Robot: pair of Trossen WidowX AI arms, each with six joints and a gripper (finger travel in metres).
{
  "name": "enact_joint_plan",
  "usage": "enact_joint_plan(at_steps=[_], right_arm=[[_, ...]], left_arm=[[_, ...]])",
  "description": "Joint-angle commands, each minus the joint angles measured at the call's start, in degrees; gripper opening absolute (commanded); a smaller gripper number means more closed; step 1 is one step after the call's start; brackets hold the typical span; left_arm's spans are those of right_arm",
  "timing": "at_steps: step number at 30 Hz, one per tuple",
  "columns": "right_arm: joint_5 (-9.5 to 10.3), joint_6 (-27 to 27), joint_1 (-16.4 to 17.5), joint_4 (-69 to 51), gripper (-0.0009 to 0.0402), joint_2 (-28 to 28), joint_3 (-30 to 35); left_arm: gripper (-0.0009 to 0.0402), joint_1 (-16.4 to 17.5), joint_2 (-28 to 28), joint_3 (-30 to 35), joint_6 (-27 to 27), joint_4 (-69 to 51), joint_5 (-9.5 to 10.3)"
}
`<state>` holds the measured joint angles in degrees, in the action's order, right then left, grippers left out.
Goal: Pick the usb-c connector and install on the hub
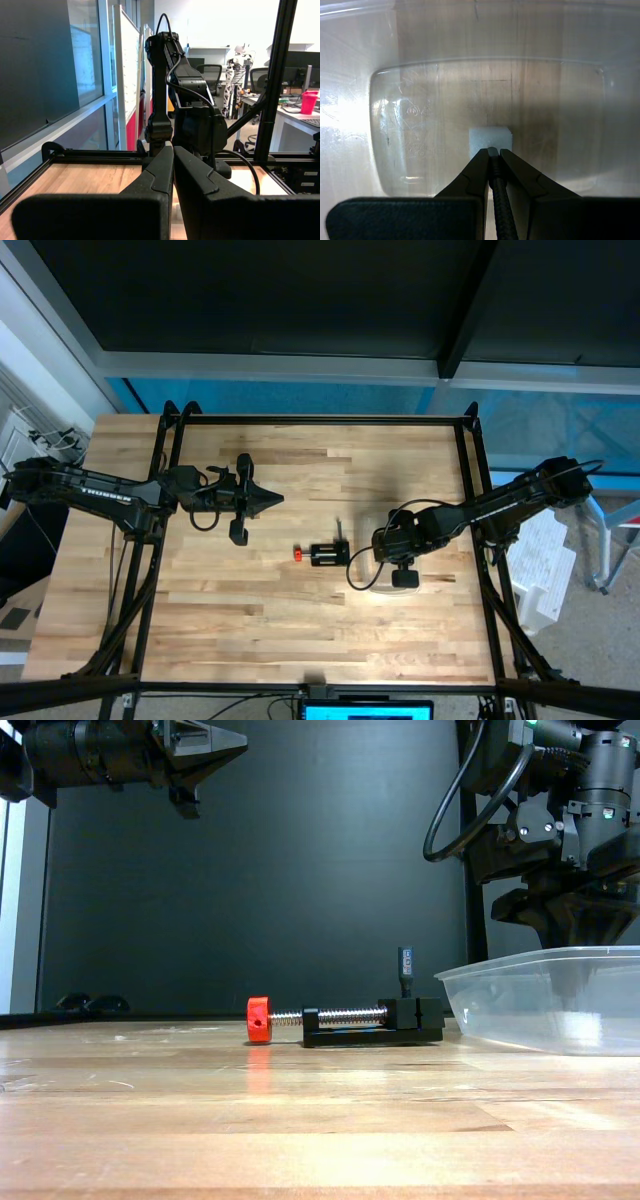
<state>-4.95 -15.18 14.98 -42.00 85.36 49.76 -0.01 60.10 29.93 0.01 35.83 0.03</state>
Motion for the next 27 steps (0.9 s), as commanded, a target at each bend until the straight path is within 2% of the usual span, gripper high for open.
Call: enact_joint_plan(at_steps=[1, 20, 27], right_arm=[[-0.02, 0.04, 0.00, -1.46, 0.0000, -0.48, 0.94], [-0.04, 0.70, -0.11, -15.30, 0.0000, -5.57, 13.11], [-0.02, 0.72, -0.11, -15.56, 0.0000, -5.60, 14.49]], left_arm=[[0.0000, 0.02, 0.00, 0.02, 0.00, 0.00, -0.02], [0.0000, 0.02, 0.00, 0.02, 0.00, 0.00, -0.02], [0.0000, 0.02, 0.00, 0.02, 0.00, 0.02, -0.02]])
